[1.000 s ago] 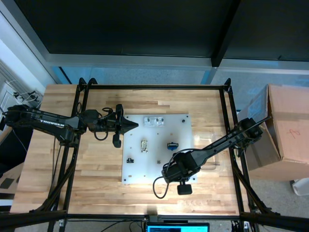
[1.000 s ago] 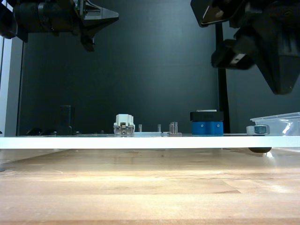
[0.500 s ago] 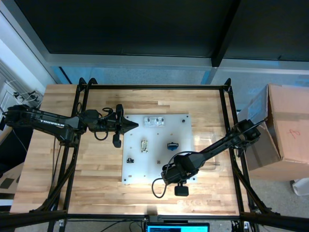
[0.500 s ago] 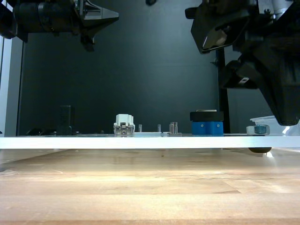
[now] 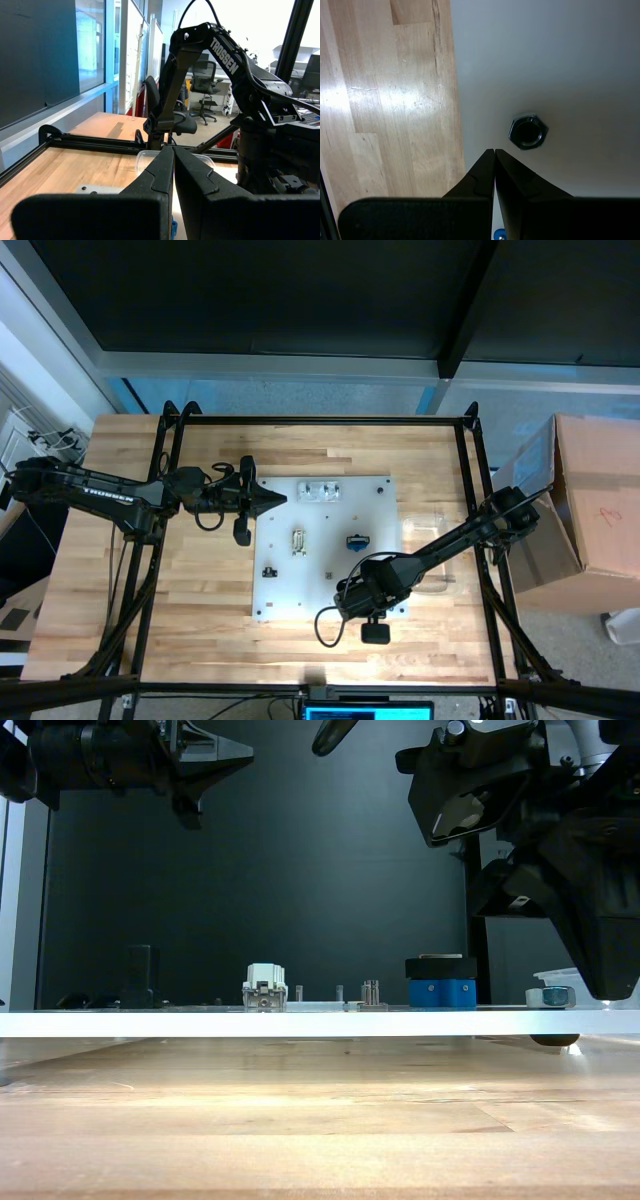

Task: Unfasten the M12 nut and place it in the container

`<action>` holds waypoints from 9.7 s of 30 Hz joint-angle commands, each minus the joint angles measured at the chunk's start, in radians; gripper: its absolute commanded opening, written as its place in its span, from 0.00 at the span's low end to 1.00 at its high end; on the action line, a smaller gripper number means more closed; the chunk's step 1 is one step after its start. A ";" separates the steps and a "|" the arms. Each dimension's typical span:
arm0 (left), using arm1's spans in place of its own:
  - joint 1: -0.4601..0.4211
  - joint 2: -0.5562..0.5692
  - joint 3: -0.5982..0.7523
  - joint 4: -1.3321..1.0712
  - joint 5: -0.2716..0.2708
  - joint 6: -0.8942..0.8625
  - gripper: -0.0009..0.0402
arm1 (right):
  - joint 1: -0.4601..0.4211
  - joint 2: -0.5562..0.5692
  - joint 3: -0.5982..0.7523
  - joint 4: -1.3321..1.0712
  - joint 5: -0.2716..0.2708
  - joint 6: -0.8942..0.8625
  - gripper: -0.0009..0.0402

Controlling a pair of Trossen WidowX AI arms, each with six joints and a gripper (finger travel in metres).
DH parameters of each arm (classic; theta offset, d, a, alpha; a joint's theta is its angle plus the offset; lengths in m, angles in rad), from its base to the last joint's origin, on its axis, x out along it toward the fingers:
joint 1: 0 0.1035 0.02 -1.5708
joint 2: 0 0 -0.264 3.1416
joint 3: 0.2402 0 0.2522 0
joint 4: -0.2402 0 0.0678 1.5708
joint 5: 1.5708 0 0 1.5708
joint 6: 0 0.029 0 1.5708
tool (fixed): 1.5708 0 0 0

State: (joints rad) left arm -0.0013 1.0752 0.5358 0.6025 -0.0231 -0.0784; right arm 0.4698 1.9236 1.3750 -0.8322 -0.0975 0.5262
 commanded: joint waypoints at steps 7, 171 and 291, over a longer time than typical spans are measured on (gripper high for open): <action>0.000 0.000 0.000 0.000 0.000 0.000 0.02 | -0.003 0.001 0.002 0.000 0.026 -0.010 0.02; 0.000 0.000 0.000 0.000 0.000 0.000 0.02 | -0.011 0.035 0.069 -0.048 -0.006 0.112 0.02; 0.000 0.000 0.000 -0.022 0.000 0.000 0.02 | -0.020 0.068 0.204 -0.192 0.098 1.019 0.54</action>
State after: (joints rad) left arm -0.0017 1.0752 0.5362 0.5804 -0.0231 -0.0784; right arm 0.4488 1.9797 1.5803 -1.0306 -0.0002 1.5410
